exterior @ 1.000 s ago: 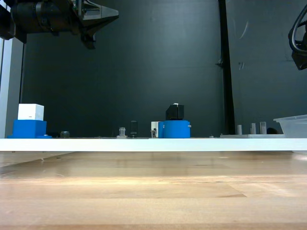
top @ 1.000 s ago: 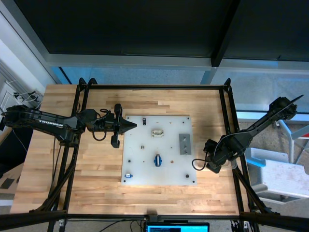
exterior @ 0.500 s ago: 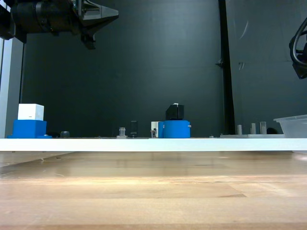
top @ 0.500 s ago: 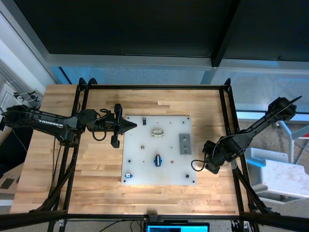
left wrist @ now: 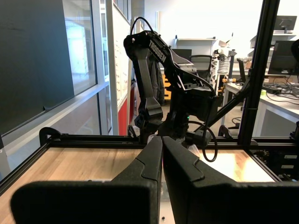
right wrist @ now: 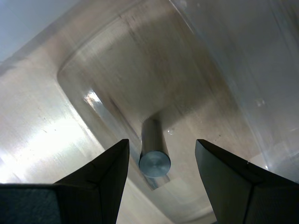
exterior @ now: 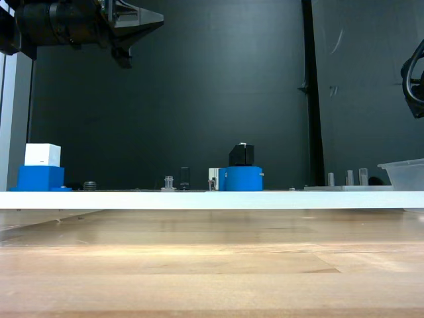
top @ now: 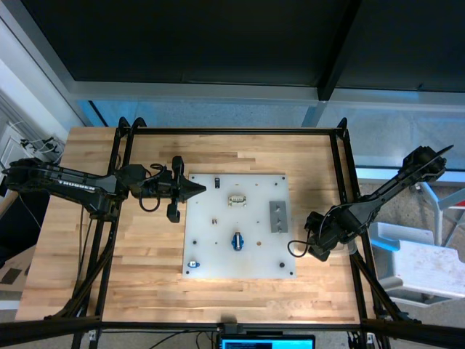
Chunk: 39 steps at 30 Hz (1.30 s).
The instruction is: Pick the 16mm cylinder and place it in the taskboard
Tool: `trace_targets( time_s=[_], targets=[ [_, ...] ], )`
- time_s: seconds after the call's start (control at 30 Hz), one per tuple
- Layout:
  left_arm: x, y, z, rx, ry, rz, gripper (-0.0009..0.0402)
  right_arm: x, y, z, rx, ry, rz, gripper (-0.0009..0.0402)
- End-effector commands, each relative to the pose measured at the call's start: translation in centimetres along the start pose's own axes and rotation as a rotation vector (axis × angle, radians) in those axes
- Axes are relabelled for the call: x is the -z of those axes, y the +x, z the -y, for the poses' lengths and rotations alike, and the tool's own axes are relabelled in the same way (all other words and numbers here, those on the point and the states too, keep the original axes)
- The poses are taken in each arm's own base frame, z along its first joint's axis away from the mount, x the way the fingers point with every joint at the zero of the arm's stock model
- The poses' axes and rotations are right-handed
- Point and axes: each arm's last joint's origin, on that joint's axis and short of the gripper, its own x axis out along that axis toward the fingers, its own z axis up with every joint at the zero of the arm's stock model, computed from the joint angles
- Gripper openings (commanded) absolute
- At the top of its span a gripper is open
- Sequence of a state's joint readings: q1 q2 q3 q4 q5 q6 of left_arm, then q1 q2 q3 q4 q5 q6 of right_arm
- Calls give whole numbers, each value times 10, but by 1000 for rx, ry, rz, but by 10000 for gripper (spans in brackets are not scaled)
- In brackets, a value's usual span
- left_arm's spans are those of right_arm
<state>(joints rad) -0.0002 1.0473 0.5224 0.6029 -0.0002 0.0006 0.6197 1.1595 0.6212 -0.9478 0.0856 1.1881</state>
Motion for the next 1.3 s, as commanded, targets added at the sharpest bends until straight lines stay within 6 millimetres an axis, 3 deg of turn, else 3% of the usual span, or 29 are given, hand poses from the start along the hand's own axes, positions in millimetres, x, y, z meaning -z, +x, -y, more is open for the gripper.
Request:
trace_targets(
  time_s=[0.03, 0.83, 1.3],
  targets=[
    [0, 0, 0, 0, 0, 0, 0, 0, 1, 0, 0, 0, 1, 196],
    [0, 0, 0, 0, 0, 0, 0, 0, 1, -1, -12, -1, 8, 54],
    [0, 0, 0, 0, 0, 0, 0, -1, 1, -1, -19, -8, 9, 28]
  ],
)
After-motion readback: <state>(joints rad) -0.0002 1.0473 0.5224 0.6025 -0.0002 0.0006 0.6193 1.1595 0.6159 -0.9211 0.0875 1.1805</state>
